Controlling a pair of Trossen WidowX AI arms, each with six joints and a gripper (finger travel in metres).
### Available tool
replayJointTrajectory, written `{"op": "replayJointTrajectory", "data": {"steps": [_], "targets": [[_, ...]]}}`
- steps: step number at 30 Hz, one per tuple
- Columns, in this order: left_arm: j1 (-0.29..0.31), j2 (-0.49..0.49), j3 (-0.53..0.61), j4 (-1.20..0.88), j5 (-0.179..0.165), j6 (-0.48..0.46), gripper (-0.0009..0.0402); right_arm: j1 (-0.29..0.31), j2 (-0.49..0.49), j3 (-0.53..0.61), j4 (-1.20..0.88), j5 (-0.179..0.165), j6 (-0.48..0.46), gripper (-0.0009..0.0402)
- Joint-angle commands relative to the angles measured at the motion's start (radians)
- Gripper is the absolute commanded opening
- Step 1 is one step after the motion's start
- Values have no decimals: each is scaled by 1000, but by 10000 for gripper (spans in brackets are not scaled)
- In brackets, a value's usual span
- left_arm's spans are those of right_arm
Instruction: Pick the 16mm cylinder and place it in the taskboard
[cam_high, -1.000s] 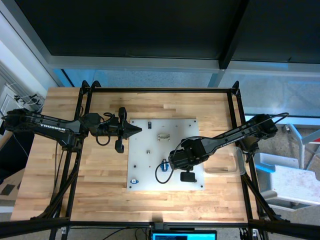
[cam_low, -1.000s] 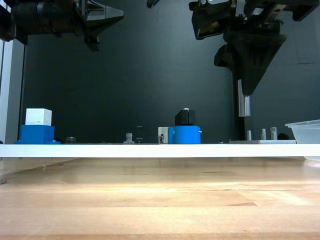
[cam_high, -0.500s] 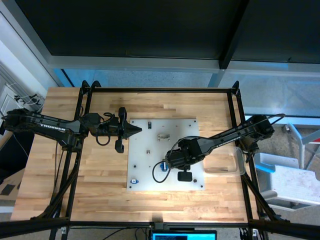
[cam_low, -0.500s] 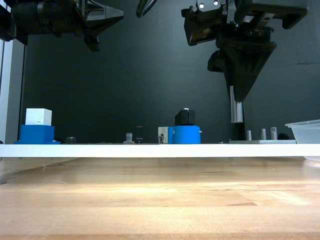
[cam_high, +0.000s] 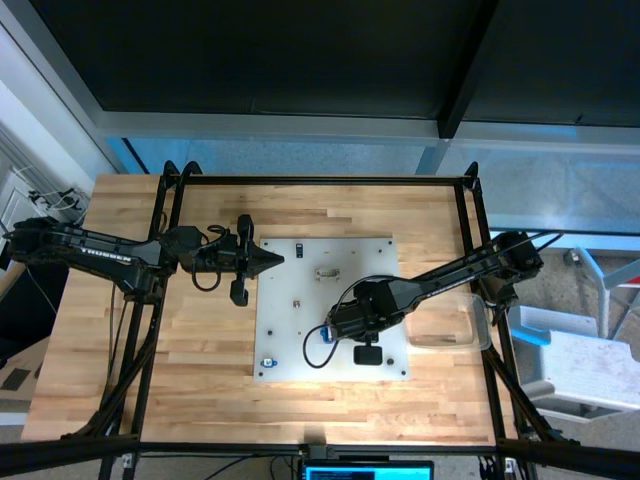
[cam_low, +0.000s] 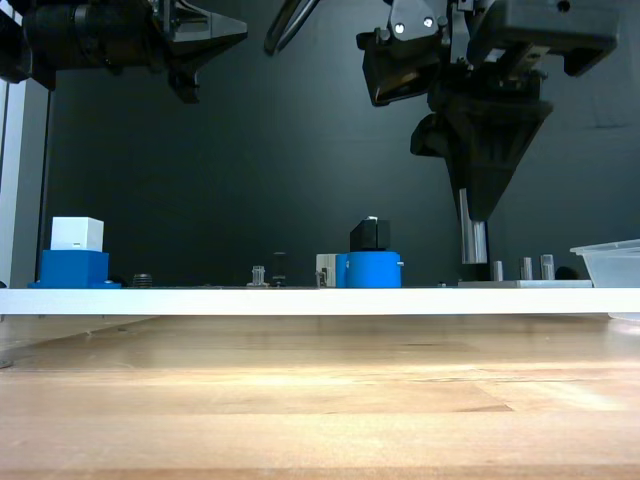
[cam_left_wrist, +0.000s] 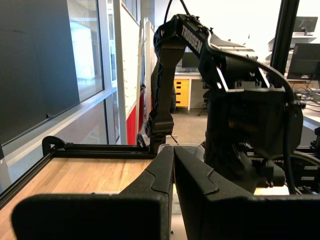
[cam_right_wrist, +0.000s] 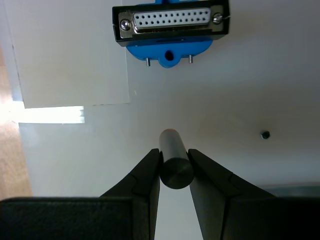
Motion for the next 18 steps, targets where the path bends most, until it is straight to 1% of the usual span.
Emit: {"op": "replayJointTrajectory", "data": {"steps": [1,6,18], "targets": [[0,0,0,0,0,0,0,0,6,-1,3,1,-2,12],[0,0,0,0,0,0,0,0,6,-5,2,3,-1,12],[0,0,0,0,0,0,0,1,6,-56,56,2,0,12]]}}
